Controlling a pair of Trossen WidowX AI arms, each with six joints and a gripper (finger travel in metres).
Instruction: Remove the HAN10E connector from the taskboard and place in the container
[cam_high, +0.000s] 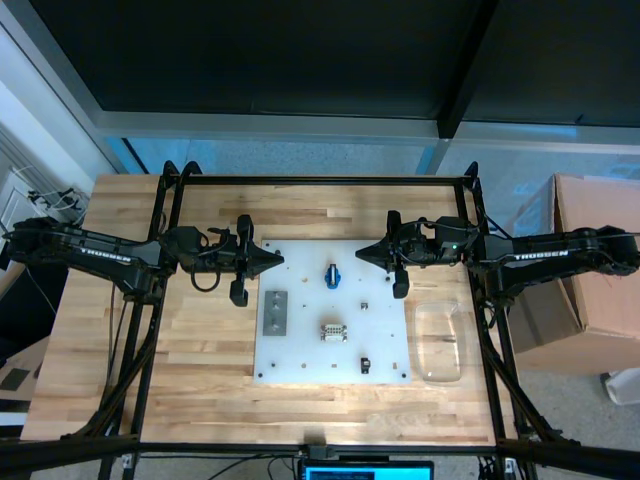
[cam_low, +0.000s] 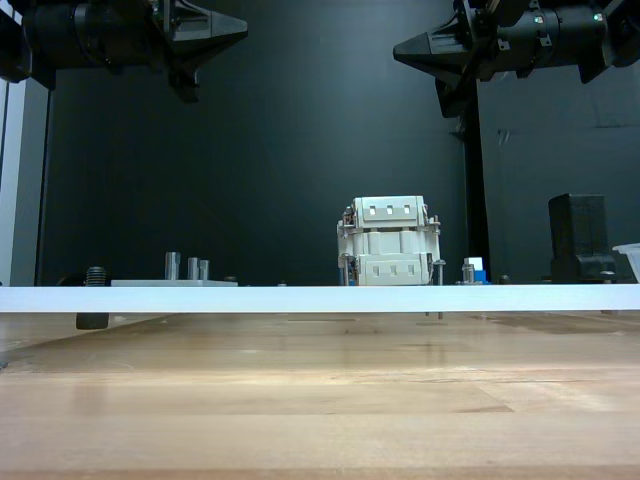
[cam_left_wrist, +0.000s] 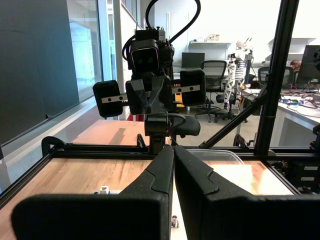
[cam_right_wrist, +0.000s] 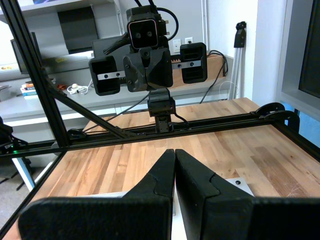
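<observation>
Table (cam_high: 150, 380) light wood, plank-strip pattern. Taskboard (cam_high: 300, 350) white. HAN10E connector (cam_high: 334, 331) pale beige-grey, upright mid-board. Left gripper (cam_high: 278, 258) black, over the board's far-left corner. Right gripper (cam_high: 362, 253) black, over its far edge. Blue part (cam_high: 332, 275) near the far edge. Grey metal block (cam_high: 275, 312) by the left edge. Container (cam_high: 438, 378) clear, just off the right edge. Cardboard box (cam_high: 590, 270) brown, beyond the table's right edge.

The HAN10E connector (cam_high: 333, 331) is seen on the white board (cam_high: 300, 355). The left gripper (cam_high: 281, 258) is held at its 11 o'clock, the right gripper (cam_high: 360, 252) at 1.
</observation>
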